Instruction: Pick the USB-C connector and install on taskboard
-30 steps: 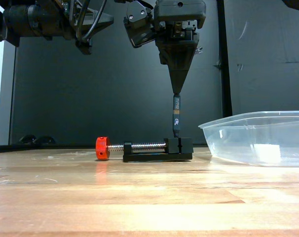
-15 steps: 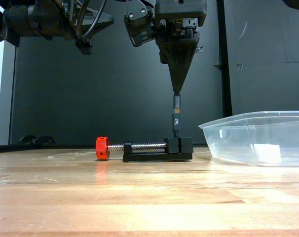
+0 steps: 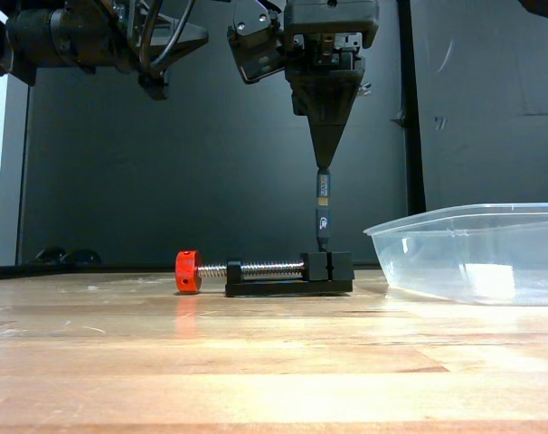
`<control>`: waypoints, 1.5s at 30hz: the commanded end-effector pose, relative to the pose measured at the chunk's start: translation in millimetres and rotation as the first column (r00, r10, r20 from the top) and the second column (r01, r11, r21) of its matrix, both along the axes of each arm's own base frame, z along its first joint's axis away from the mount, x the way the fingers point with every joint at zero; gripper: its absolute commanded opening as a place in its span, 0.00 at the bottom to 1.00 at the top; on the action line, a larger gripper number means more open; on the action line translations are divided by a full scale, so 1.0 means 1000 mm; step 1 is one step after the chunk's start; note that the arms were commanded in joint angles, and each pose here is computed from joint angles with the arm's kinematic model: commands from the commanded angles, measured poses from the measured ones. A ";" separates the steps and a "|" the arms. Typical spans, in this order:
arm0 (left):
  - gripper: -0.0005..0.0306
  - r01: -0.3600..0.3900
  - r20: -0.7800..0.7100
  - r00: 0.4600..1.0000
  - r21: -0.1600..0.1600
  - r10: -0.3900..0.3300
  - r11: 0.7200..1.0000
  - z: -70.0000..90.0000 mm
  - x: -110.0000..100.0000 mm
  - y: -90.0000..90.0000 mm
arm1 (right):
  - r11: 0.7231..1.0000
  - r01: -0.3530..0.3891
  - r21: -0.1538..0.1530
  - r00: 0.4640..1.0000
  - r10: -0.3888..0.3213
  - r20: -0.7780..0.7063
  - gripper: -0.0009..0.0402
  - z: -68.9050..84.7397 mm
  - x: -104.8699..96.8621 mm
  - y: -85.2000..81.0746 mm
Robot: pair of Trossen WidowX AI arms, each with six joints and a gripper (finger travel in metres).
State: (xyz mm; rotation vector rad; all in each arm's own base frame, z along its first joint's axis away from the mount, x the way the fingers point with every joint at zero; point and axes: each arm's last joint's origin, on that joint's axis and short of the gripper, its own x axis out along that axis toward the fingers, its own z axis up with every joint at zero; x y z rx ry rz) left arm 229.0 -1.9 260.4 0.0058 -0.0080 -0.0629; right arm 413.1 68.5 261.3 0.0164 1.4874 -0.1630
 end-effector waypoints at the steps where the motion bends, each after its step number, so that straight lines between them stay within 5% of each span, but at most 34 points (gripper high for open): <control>1: 0.02 0.000 0.000 1.000 0.000 0.000 1.000 0.000 0.000 0.000 | 1.000 -0.001 -0.001 1.000 0.001 0.001 0.02 0.000 0.000 0.000; 45: 0.02 0.000 0.000 1.000 0.000 0.000 1.000 0.000 0.000 0.000 | 1.000 -0.002 0.006 1.000 0.002 -0.002 0.02 -0.002 0.002 -0.001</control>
